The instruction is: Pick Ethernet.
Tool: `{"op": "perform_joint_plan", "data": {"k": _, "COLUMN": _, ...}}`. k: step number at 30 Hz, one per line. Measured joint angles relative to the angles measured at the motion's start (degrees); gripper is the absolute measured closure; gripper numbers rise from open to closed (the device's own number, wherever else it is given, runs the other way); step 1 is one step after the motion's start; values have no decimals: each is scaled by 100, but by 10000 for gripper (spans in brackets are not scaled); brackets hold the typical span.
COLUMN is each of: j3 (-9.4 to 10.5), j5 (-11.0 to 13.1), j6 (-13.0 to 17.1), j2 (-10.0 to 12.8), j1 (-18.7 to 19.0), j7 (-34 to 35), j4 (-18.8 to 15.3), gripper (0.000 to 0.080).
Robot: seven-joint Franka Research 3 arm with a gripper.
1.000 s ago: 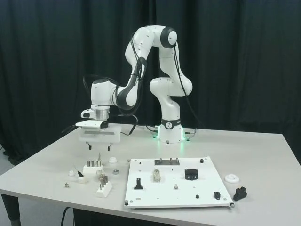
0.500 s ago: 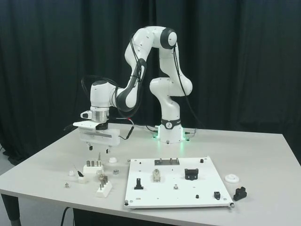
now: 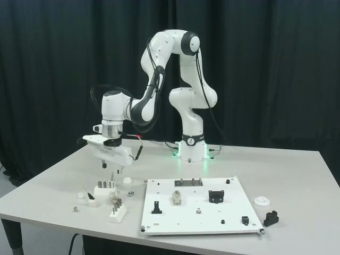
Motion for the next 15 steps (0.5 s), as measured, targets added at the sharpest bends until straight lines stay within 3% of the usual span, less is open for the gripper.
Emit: {"op": "perform_joint_plan", "data": {"k": 15, "j3": 5, "j5": 0, "j6": -5, "j2": 0, "j1": 6, "j7": 1443, "j4": 9, "gripper": 3}}
